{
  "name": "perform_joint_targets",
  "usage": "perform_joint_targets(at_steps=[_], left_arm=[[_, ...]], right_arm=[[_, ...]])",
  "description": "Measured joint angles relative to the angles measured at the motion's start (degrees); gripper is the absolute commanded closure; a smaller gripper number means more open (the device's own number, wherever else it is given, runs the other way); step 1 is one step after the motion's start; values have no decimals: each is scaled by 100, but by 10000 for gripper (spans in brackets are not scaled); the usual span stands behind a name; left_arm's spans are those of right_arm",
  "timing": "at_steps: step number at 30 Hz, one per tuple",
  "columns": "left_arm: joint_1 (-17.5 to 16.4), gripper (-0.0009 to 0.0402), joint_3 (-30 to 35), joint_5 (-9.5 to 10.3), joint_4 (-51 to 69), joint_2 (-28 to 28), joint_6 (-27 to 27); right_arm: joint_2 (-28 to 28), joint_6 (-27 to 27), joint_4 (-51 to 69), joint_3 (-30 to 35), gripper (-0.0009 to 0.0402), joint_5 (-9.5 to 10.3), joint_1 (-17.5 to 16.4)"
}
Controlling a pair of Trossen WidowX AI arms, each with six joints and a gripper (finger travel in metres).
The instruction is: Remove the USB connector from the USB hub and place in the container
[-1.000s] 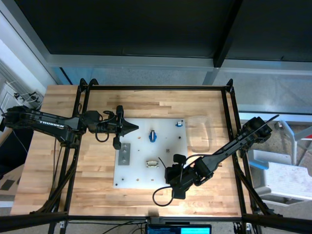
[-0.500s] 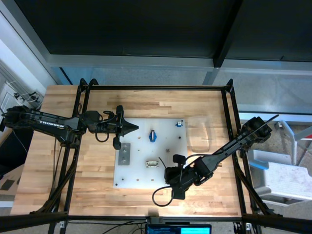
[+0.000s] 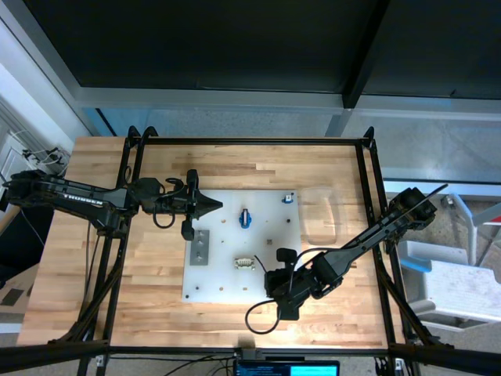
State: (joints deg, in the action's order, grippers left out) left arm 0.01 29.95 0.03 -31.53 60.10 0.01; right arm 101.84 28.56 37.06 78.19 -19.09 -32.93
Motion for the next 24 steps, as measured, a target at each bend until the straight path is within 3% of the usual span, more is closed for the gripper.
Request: perform_joint_targets(at_steps=[6, 10, 24], left_arm=[[0, 392, -2, 0, 0, 0, 0], [0, 392, 0, 0, 0, 0, 0], [0, 392, 0, 0, 0, 0, 0]], right_arm=[[310, -328, 459, 503, 393, -17, 35], [468, -446, 483, 741, 393, 179, 96], [382, -116, 450, 597, 393, 136, 37]])
